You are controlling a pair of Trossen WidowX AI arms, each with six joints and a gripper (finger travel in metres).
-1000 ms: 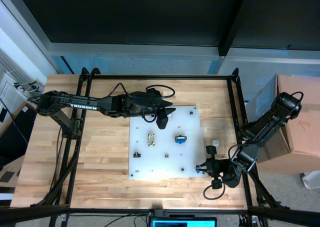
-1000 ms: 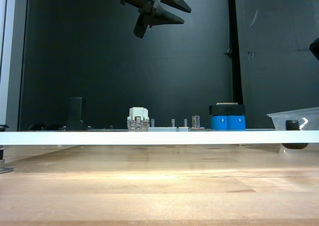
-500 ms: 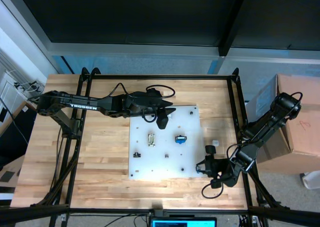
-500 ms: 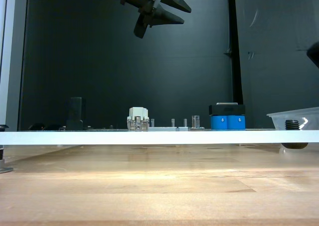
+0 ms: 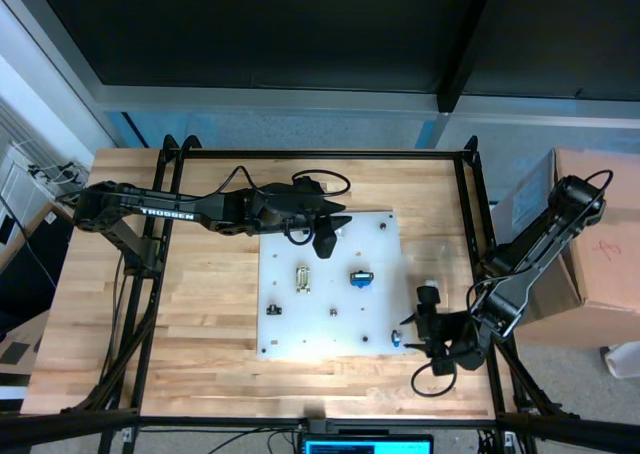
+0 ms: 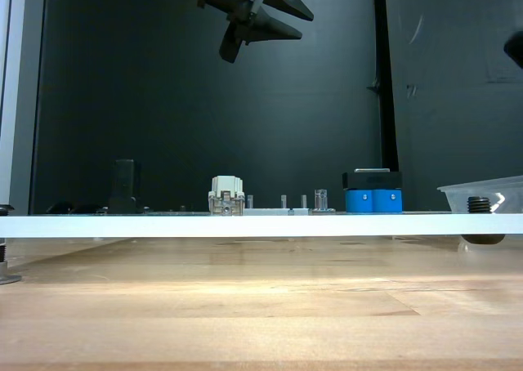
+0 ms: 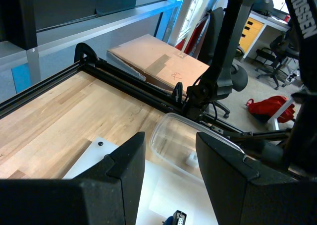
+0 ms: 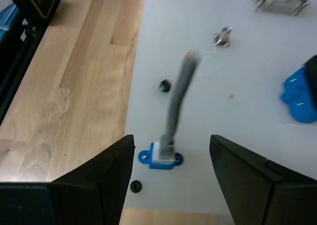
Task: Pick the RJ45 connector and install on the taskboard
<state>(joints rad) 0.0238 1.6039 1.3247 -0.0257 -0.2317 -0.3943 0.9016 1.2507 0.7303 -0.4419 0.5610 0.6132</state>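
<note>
RJ45 connector [image 8: 163,152] in blue seat [image 8: 145,158] at taskboard [image 5: 300,324] corner, open right end effector [image 5: 408,334] beside it, open left end effector [image 5: 336,232] raised above far edge

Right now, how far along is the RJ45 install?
Looks done: RJ45 connector sits in its blue seat at the taskboard's near right corner; fully in, cannot tell. In hand: nothing; right gripper open just beside it, left gripper open above the board's far edge. Remaining: confirming full seating.
</note>
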